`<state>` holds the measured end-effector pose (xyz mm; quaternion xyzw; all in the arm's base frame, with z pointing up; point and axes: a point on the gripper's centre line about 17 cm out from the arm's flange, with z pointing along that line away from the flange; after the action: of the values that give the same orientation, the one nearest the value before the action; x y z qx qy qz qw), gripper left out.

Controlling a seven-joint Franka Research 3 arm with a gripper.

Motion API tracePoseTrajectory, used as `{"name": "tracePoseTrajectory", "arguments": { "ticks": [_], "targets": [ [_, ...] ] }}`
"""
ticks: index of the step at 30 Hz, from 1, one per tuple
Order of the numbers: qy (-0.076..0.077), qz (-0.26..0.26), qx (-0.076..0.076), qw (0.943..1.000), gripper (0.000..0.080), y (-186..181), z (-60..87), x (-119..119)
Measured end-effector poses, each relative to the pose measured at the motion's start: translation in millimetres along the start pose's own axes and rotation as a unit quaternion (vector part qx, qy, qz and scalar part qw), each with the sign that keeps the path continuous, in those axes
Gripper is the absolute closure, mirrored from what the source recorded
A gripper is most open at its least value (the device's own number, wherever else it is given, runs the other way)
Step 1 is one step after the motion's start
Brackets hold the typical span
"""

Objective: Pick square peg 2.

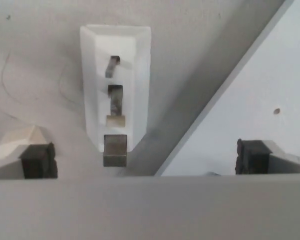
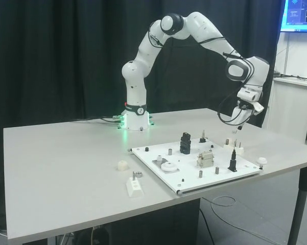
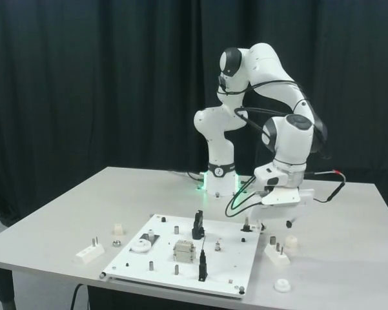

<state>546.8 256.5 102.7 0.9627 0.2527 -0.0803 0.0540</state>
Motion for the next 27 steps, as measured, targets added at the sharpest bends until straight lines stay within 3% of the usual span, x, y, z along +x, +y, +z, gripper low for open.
{"name": "tracePoseTrajectory", "arguments": {
  "ticks": [12,27],
  "targets": [
    [0.024,-0.046,0.03,0.9982,0.0003,7,25.9,-2],
    [0.03,-0.076,0.04,0.9958,0.0003,-17,30.9,-1]
  ]
}}
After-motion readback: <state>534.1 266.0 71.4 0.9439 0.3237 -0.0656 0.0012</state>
